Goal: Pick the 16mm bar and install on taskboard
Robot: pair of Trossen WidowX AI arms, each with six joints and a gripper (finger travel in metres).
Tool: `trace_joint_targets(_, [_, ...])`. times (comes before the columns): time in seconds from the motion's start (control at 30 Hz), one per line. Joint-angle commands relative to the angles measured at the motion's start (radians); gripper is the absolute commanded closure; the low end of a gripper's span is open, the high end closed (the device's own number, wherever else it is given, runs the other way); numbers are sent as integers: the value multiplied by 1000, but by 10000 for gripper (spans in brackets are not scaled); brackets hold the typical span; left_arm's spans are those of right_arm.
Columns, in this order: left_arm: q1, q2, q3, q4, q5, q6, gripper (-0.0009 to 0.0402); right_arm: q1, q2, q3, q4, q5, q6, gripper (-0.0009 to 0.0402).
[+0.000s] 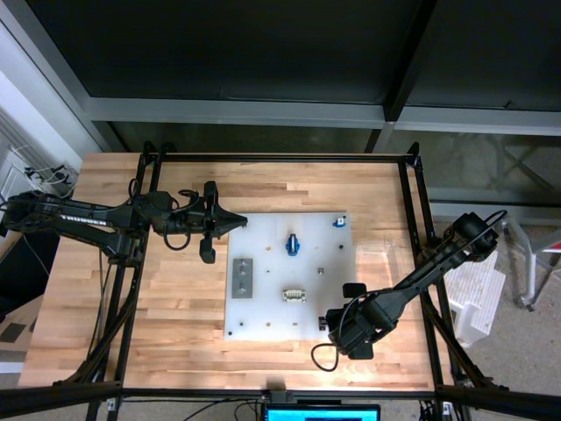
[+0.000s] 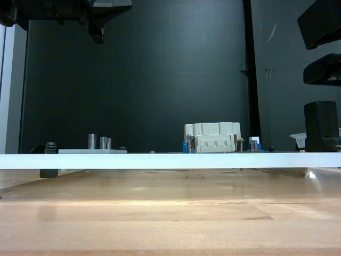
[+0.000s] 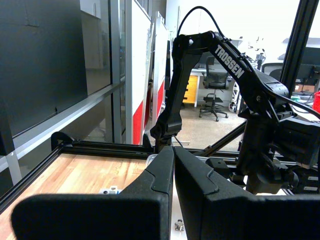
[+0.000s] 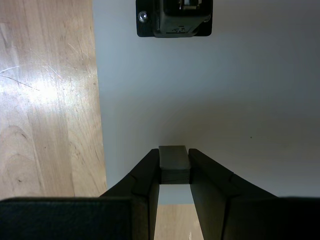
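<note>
The worktop (image 1: 175, 333) is carrying the white task board (image 1: 263, 228) at its middle, and both arms are reaching inward over it. The left arm (image 1: 88, 219) is hanging raised above the worktop with the left jaws pressed together on nothing. They are pointing across the board toward the right arm (image 1: 421, 272), which is showing well ahead of them, and this is likely a way of staying out of its reach. The right arm is bending down so that the right jaws are pointing straight at the board. White surface is lying beneath and ahead of them, and bare wood is lying off to one side, so they are probably placed for carrying their load further in over the board. A black fitting (image 4: 174, 17) is sitting on the board well ahead of the right jaws. Whether that is the seat, I cannot tell. The 16mm bar (image 4: 174, 160) is being held between the right jaws, which are clamping it on two opposite flat sides, and it is clear of any seat. It is looking like a small, dull grey, square-cornered block. Its end face is turned toward the board and is reaching just past the jaw tips, a hold that seems suited to pushing it in end-first.
</note>
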Motion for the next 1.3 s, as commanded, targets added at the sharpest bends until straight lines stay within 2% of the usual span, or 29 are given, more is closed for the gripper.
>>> trace_joint_targets(0.03, [0, 0, 0, 0, 0, 0, 393, 0, 0, 0, 1, 0, 2, 338])
trace_joint_targets(0.3, [0, 0, 0, 0, 0, 0, 393, 0, -2, 7, -2, 0, 3, 231])
trace_joint_targets(0.53, [0, 0, 0, 0, 0, 0, 393, 0, -30, 15, -16, -8, 1, 172])
trace_joint_targets(0.7, [0, 0, 0, 0, 0, 0, 393, 1, -89, 15, -50, -8, 1, 157])
trace_joint_targets(1.0, [0, 0, 0, 0, 0, 0, 393, 3, -199, 27, -121, -8, 1, 157])
trace_joint_targets(1.3, [0, 0, 0, 0, 0, 0, 393, 5, -233, 26, -190, -8, 2, 158])
